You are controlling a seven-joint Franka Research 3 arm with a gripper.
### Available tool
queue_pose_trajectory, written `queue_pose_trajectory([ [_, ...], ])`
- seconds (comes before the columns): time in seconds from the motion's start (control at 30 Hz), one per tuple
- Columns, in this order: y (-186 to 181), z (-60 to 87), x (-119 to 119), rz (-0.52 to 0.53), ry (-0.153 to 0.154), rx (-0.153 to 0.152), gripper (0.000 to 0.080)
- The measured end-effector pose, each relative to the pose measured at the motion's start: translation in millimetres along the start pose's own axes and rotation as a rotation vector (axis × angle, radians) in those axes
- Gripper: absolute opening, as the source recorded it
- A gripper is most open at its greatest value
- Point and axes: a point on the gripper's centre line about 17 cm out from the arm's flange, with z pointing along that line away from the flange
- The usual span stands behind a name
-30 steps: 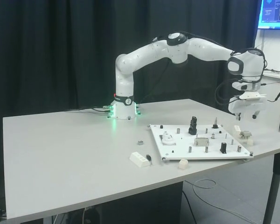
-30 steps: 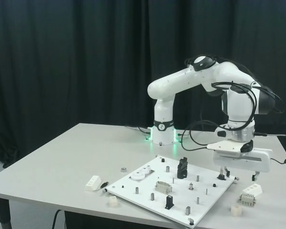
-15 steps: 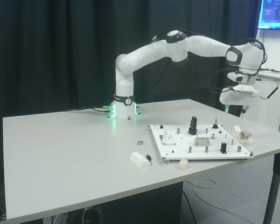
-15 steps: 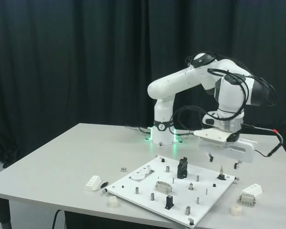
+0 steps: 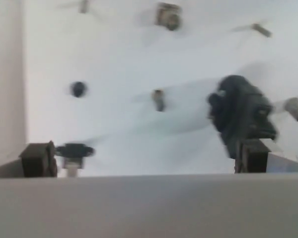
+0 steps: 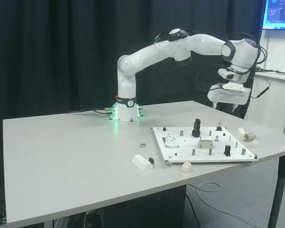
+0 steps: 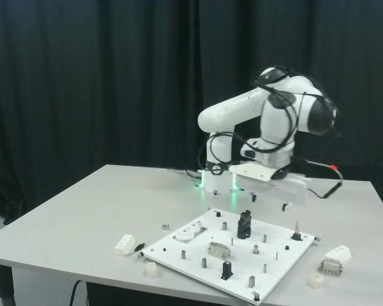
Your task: Remove D-SUB.
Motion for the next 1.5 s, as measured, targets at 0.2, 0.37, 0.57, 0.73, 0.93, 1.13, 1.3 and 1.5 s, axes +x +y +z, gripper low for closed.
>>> queue_pose_trajectory([
  [0.2, 34, 8.7, -7, -0.008, -0.023, 0.014, 0.08],
  [0.37, 59, 16.2, -11, -0.013, -0.026, 0.027, 0.08],
  [0.57, 75, 25.2, -13, -0.012, -0.015, 0.054, 0.08],
  [0.73, 81, 33.6, -16, -0.009, -0.006, 0.076, 0.08],
  [0.93, 84, 44.4, -18, -0.008, 0.009, 0.09, 0.08],
  [1.13, 85, 54.1, -22, -0.006, 0.024, 0.097, 0.08],
  [1.3, 82, 62.1, -27, -0.003, 0.035, 0.108, 0.08],
  [1.5, 79, 71.9, -32, 0.0, 0.053, 0.112, 0.08],
])
